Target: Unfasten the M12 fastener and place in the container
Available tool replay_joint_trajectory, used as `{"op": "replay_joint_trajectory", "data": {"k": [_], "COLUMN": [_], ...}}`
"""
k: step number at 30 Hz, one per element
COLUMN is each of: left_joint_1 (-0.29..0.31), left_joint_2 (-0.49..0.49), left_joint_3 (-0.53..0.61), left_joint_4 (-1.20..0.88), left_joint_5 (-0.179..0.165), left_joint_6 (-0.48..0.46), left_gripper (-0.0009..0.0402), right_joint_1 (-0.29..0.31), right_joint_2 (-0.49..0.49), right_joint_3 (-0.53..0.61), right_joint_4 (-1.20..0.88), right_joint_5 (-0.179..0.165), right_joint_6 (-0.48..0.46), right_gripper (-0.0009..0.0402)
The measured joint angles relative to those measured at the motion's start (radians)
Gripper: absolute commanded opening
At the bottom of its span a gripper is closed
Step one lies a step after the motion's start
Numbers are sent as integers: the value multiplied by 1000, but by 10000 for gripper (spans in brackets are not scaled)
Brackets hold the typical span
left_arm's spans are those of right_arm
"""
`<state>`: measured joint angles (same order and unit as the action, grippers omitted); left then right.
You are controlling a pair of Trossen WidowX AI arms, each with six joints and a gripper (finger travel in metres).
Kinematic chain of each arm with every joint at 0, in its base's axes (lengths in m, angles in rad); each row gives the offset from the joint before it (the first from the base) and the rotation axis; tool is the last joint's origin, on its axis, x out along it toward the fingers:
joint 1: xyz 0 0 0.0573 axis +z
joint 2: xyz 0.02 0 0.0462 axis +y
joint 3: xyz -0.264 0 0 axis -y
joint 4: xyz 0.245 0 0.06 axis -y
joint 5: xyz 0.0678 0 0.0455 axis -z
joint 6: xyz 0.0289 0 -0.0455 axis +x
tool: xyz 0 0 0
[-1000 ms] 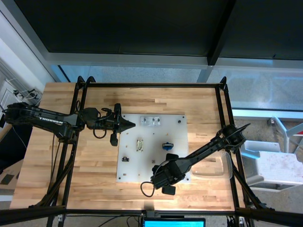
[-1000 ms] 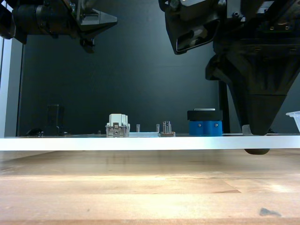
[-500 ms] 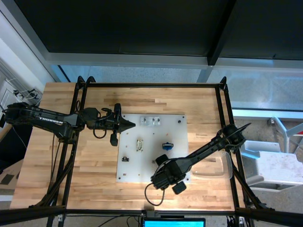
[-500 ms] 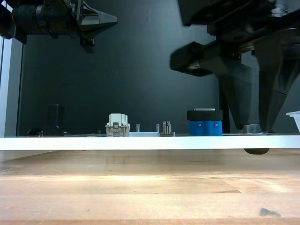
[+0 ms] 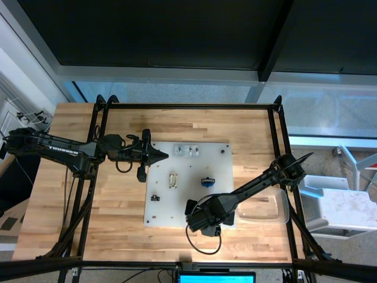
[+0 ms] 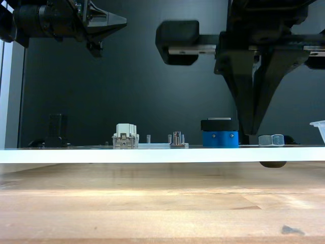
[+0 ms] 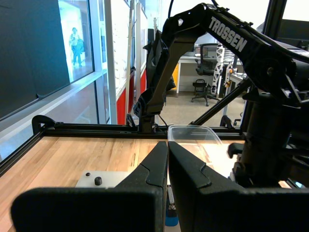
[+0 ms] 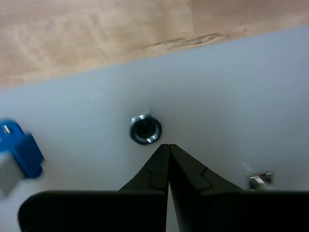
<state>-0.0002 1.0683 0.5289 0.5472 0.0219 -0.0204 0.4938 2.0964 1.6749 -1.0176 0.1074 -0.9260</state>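
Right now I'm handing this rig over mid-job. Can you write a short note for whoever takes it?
The left pincer is shut, holds nothing, and is parked above the far left part of the board.
The right pincer is shut on nothing. It points down at the board, close beside the nut, not around it.
The nut sits on its stud, run down to the board.
The tray is on the table right of the board, with no nut in it.
Done: approach only. Left: open the right pincer, grip the nut, unscrew it, drop it in the tray.

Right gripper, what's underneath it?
The white board and the silver nut, beyond the shut right gripper; the nut hides its stud. The left gripper hovers at the board's left edge.
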Motion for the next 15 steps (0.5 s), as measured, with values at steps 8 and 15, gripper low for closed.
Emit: {"op": "replay_joint_trajectory", "data": {"k": [8,15], "left_joint_1": [0,0], "left_joint_2": [0,0], "left_joint_3": [0,0], "left_joint_4": [0,0], "left_joint_5": [0,0], "left_joint_6": [0,0], "left_gripper": [0,0], "right_joint_1": [2,5], "right_joint_2": [0,-20], "right_joint_3": [0,-1], "right_joint_4": [4,5], "right_joint_5": [-17,-21], "right_joint_6": [-19,10], "right_gripper": [2,2]}}
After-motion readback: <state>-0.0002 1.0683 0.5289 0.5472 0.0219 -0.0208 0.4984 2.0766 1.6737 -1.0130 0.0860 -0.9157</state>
